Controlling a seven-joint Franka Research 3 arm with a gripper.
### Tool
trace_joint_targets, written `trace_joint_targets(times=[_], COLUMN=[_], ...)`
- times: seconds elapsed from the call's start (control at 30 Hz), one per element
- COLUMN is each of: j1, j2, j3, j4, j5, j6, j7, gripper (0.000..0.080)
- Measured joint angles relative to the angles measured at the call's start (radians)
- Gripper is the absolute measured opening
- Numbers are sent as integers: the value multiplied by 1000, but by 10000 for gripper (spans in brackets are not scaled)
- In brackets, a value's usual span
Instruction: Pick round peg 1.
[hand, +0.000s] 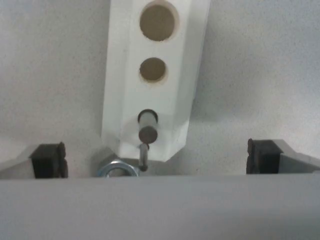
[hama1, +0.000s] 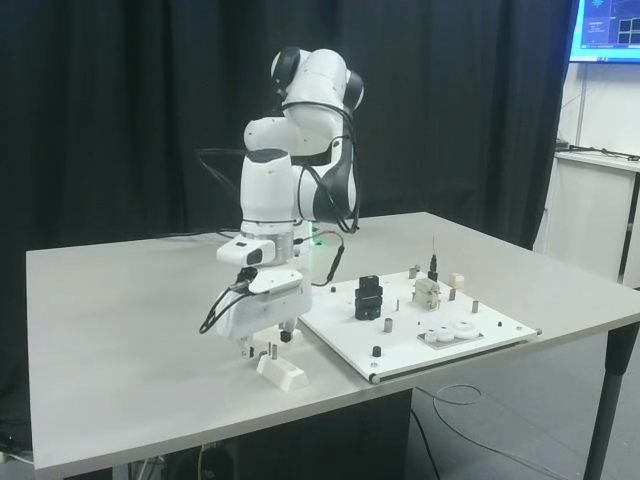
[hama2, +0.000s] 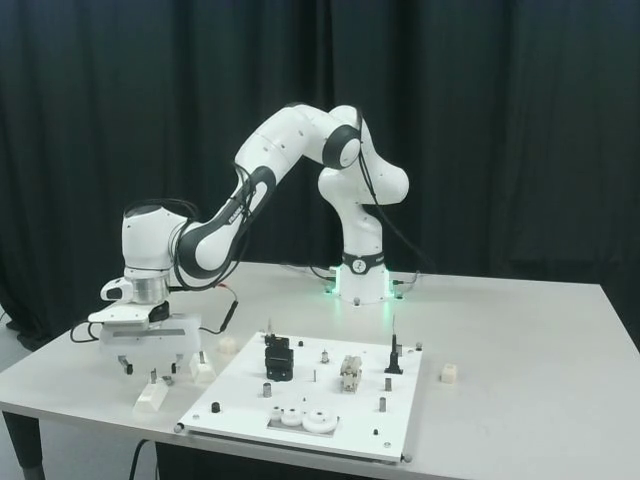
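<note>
Peg: a short grey round peg (hand: 147, 131) stands upright in the end hole of a white block (hand: 155, 85); a thinner pin shows just beside it at the block's tip.
Block: long, white, with bevelled ends; two more round holes (hand: 158, 21) lie in a row beyond the peg and hold nothing. It rests on the grey counter (hama1: 120, 320), just off the near corner of the white board (hama1: 420, 330).
Hand: the hand (hand: 155, 160) hangs just above the block, fingers (hand: 49, 161) spread wide, one to each side of the peg and touching nothing.
Arm: the white arm (hama2: 250, 190) reaches out and low from its base, wrist pointing straight down.
Nearby: a metal nut (hand: 117, 170) lies on the counter against the block's tip. The board carries small black, grey and white parts, all apart from the block.
Obstruction: only the thin pin and the nut stand close to the peg.
</note>
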Motion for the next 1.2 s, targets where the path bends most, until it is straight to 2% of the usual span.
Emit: trace_joint_targets(times=[0.43, 0.47, 0.7, 0.77, 0.93, 0.97, 1.2], j1=[-8, -9, -15, -17, -18, -18, -18], j2=[25, 26, 26, 26, 26, 26, 26], j3=[0, 0, 0, 0, 0, 0, 0], j4=[21, 22, 29, 32, 43, 46, 67], j5=[0, 0, 0, 0, 0, 0, 0], j6=[-1, -2, -17, -21, -39, -43, -73], j7=[0, 0, 0, 0, 0, 0, 2], gripper=[800, 690, 690, 364, 364, 204, 204])
